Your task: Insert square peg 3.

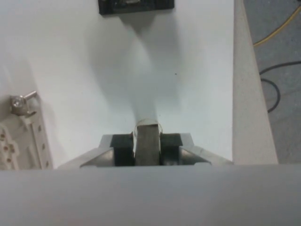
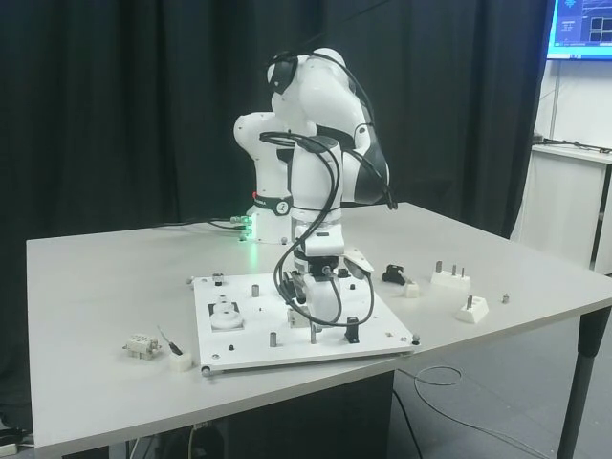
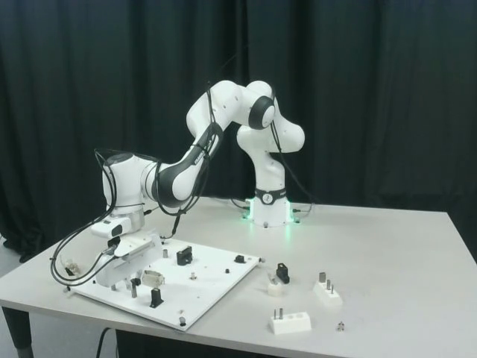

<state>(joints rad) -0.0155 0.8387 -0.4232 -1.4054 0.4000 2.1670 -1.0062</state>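
My gripper (image 1: pixel 147 140) is shut on a grey square peg (image 1: pixel 147 149), which stands upright between the two black fingers. It hangs low over the white board (image 1: pixel 84 56) near the board's front edge. I cannot tell whether the peg's lower end touches the board. A black block (image 1: pixel 136 5) sits on the board a short way beyond the peg. In the first room view the gripper (image 2: pixel 316 320) holds the peg (image 2: pixel 313 333) just left of the black block (image 2: pixel 352 332). The second room view shows the gripper (image 3: pixel 133 279) at the board's near left part.
On the board (image 2: pixel 239 352) stand other small pegs and a round white part (image 2: pixel 227 316). White holders (image 2: pixel 449 279) (image 2: pixel 471 309) and a black part (image 2: pixel 392 274) lie to the board's right. A small connector (image 2: pixel 142 346) lies to its left. Cables (image 1: pixel 275 80) run on the floor past the table edge.
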